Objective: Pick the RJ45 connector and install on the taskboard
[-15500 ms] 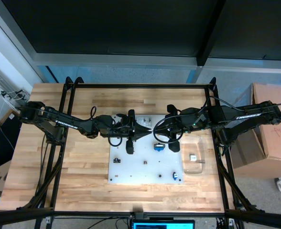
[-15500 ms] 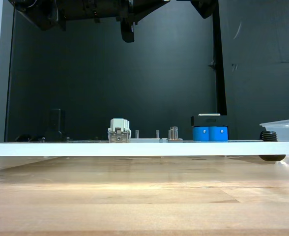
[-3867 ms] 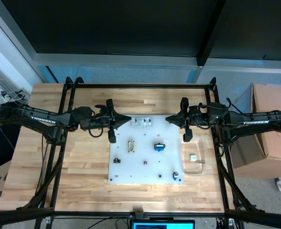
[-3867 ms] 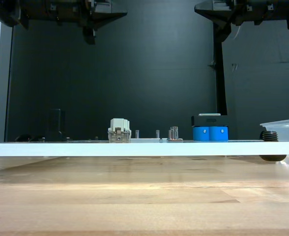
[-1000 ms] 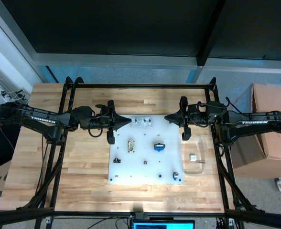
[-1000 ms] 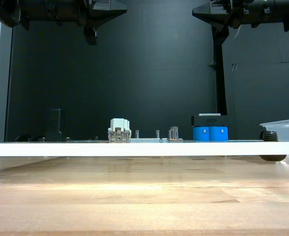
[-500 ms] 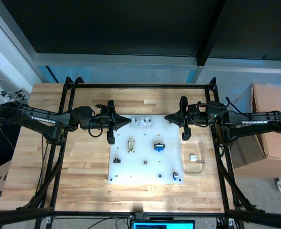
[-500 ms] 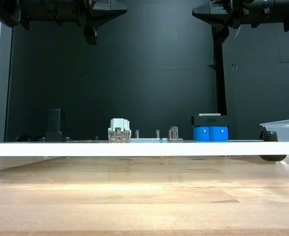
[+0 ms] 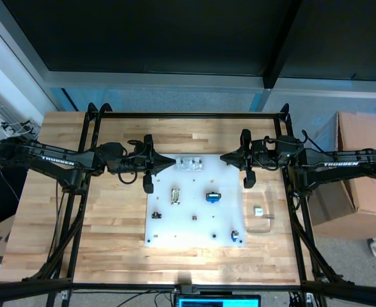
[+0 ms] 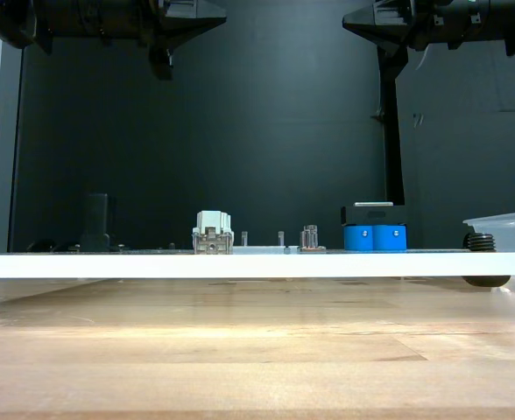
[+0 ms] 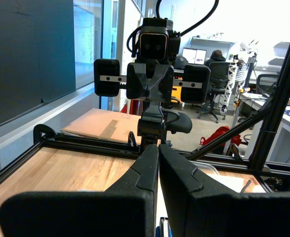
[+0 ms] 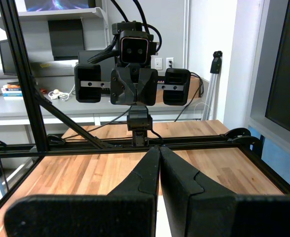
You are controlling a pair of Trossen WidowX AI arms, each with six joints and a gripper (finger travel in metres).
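- At the white board's (image 9: 175, 225) near right corner, a grey piece is seen over the blue jack (image 9: 238, 238); the connector (image 9: 233, 235) is judged seated there, its long axis undiscernible.
- The left gripper (image 9: 173, 161) and right gripper (image 9: 223, 157) are raised by the far edge, fingers pressed together, nothing gripped.
- The right gripper is placed nearer; the jack lies nearward of it, well apart.
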